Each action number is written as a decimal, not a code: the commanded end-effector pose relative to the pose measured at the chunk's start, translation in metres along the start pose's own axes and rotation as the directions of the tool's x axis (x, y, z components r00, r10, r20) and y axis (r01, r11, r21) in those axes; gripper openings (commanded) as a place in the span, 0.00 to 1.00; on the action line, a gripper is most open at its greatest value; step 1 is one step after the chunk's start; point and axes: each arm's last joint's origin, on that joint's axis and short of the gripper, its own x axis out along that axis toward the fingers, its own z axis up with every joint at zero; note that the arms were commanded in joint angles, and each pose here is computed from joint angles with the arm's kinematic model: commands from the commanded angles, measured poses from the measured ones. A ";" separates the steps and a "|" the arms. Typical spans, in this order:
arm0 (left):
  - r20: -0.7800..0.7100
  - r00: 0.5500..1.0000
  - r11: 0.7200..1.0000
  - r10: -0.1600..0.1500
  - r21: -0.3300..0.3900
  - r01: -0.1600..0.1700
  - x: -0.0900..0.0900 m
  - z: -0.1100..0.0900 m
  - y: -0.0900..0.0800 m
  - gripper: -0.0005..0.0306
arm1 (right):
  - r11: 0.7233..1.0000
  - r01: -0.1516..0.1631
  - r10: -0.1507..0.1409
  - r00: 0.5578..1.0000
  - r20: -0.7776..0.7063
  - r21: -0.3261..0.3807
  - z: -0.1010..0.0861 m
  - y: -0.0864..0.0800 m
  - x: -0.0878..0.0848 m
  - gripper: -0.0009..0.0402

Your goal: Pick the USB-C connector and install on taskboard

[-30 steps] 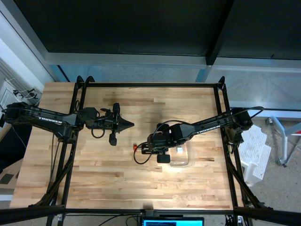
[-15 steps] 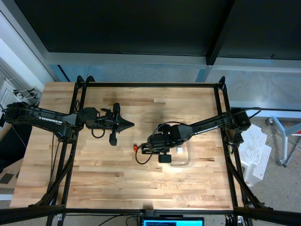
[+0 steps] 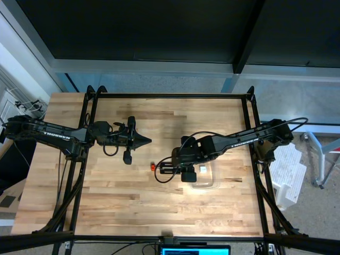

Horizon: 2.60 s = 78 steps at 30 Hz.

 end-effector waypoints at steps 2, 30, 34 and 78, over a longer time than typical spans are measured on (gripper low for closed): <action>0.001 1.000 1.000 0.000 0.000 0.000 0.000 0.000 0.000 0.02 | 1.000 -0.008 0.007 0.999 0.043 0.004 0.000 -0.003 -0.015 0.52; 0.000 1.000 1.000 0.000 0.000 0.000 0.000 0.000 0.000 0.02 | 0.998 -0.058 0.046 0.859 0.510 0.008 -0.058 -0.035 -0.068 0.03; 0.000 1.000 1.000 0.000 0.000 0.000 0.000 0.000 0.000 0.02 | 0.997 -0.076 0.057 0.795 0.603 0.006 -0.068 -0.045 -0.073 0.04; 0.000 1.000 1.000 0.000 0.000 0.000 0.000 0.000 0.000 0.02 | 0.987 -0.149 0.016 0.428 0.904 0.054 -0.122 -0.075 -0.046 0.02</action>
